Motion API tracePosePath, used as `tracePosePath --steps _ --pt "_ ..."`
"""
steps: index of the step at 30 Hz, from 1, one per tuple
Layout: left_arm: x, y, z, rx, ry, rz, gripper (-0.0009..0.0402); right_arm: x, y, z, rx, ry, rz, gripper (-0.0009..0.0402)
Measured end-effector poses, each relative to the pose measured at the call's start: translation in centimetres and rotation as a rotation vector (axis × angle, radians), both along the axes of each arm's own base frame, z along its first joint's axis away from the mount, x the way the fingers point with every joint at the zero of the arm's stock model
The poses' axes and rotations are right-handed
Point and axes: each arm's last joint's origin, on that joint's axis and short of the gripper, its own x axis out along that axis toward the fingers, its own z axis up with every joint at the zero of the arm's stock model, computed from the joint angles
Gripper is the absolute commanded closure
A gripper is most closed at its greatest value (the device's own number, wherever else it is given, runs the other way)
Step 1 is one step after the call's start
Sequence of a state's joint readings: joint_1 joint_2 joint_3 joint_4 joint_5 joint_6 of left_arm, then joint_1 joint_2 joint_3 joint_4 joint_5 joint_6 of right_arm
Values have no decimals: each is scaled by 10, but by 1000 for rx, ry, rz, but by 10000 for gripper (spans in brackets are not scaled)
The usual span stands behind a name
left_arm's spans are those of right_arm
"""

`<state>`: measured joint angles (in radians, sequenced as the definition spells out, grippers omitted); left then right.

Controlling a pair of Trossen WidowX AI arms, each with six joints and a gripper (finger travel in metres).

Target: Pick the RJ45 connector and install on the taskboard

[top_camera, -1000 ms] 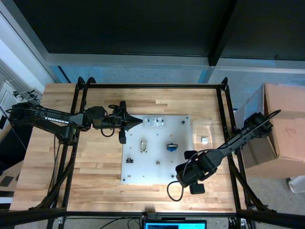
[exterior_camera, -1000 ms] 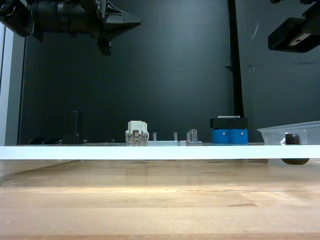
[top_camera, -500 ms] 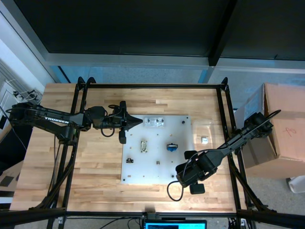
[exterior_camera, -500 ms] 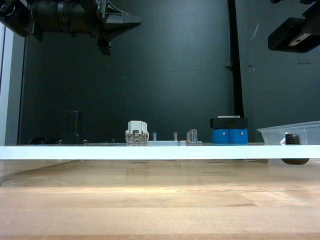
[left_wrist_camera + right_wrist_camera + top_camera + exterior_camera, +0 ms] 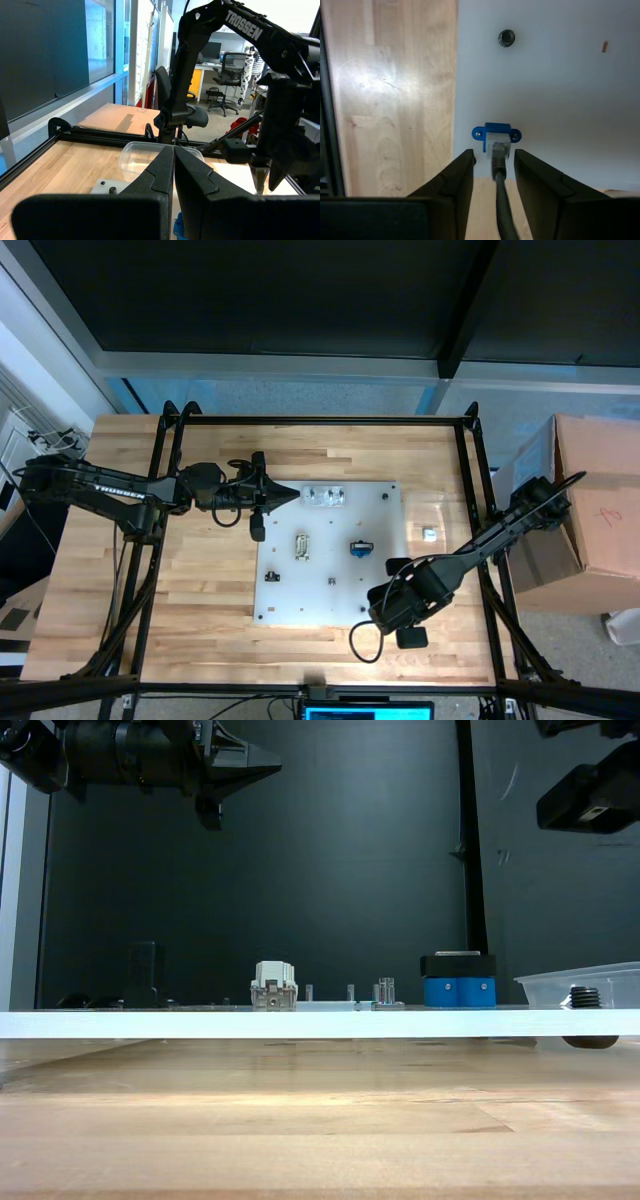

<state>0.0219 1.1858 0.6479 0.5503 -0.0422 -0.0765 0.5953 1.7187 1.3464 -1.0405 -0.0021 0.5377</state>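
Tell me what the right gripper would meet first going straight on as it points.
Probably the RJ45 connector, in its blue seat on the board, right between the fingers of the open right gripper; depth is unclear. Left gripper hangs shut, high over the board's left edge.

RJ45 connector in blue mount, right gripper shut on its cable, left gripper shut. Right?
Not quite. In the right wrist view the right gripper is open, its fingers apart on either side of the cable. The RJ45 connector sits in the blue mount; the left gripper, above the board's left edge, is shut.
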Motion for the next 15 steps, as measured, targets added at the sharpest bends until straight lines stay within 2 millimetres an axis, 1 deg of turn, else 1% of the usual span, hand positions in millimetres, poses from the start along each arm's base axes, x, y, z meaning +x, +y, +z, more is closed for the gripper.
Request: tracePosePath --steps 4,6,9,15 --pt "0 0 0 0 1 0 393 -1 -6 15 12 -57 -19 253" --pt "0 0 0 0 0 0 393 -2 -12 24 26 -86 -37 254" --pt "0 0 0 0 2 0 393 -5 -24 41 31 -151 -71 258" --pt "0 0 0 0 2 0 393 -11 -57 71 -83 -353 -98 274"
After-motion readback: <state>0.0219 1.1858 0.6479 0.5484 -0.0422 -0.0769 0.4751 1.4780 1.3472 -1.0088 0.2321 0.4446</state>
